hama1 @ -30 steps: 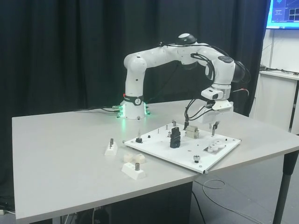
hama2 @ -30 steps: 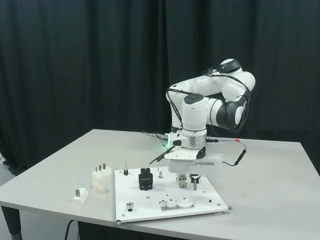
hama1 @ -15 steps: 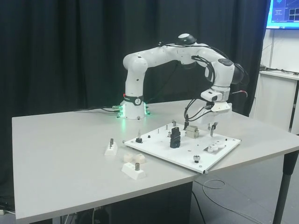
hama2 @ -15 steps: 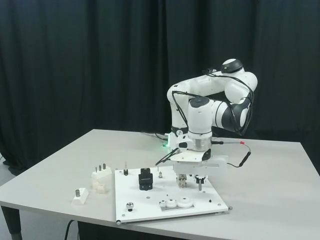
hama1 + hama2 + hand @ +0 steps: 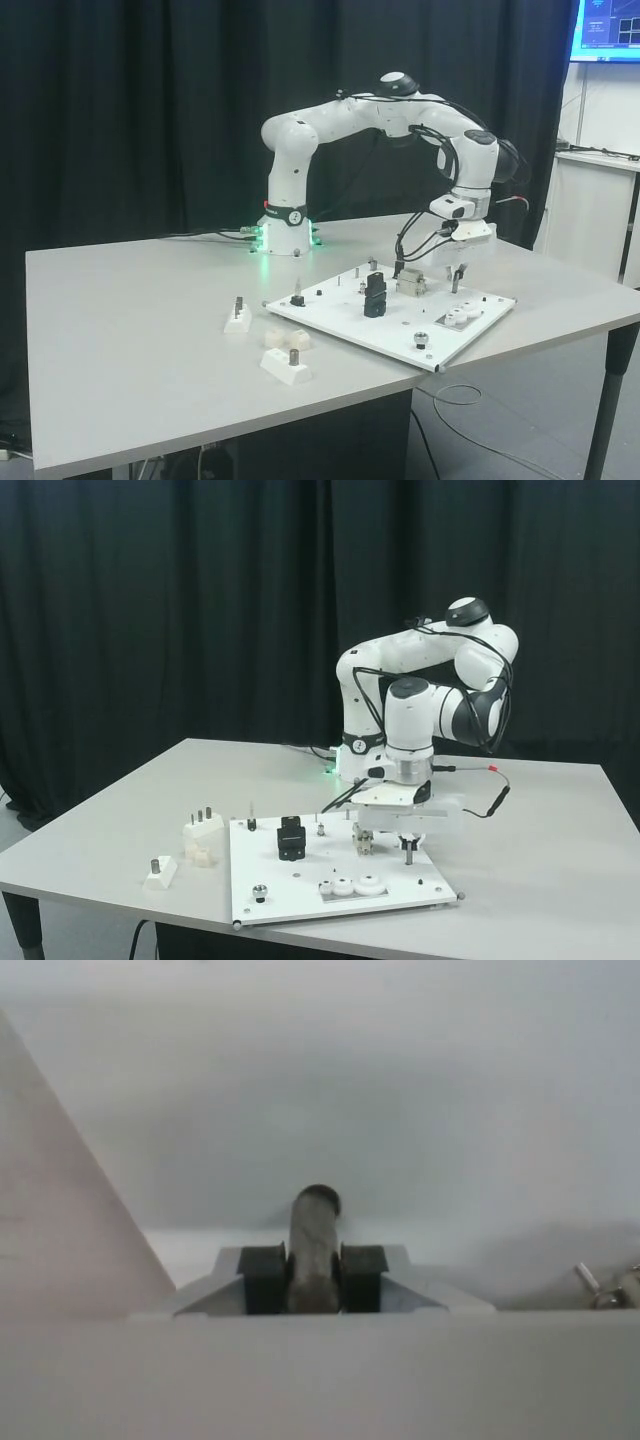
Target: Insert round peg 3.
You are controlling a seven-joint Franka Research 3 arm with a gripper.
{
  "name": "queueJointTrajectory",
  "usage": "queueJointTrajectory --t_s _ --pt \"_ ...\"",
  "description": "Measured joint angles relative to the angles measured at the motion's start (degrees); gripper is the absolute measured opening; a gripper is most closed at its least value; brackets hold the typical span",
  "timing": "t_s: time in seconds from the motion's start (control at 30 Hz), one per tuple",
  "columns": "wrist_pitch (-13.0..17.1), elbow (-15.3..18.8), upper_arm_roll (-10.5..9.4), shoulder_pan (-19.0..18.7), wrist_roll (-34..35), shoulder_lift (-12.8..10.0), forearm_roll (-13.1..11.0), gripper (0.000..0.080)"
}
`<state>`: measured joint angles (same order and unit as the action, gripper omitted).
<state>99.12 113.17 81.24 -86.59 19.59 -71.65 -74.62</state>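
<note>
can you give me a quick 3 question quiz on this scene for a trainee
1. True or false: the gripper is shut on the round peg.
2. Where does the peg hang? A) over the white board B) over the floor C) over the holder blocks.
3. Fill in: the light at the arm's base glows ____.

Key: 1 true; 2 A; 3 green.

Grey table (image 5: 130, 300) with white board (image 5: 390, 325), small white blocks (image 5: 287, 362).
</note>
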Motion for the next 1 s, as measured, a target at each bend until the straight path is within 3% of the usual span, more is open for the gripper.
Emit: queueJointTrajectory --t_s 0.47,1.0 --pt "4.92 2.41 -0.43 -2.59 0.25 0.58 -0.16 0.0111" --pt "5.96 3.73 -0.47 -3.74 0.26 1.0 -0.17 0.0111"
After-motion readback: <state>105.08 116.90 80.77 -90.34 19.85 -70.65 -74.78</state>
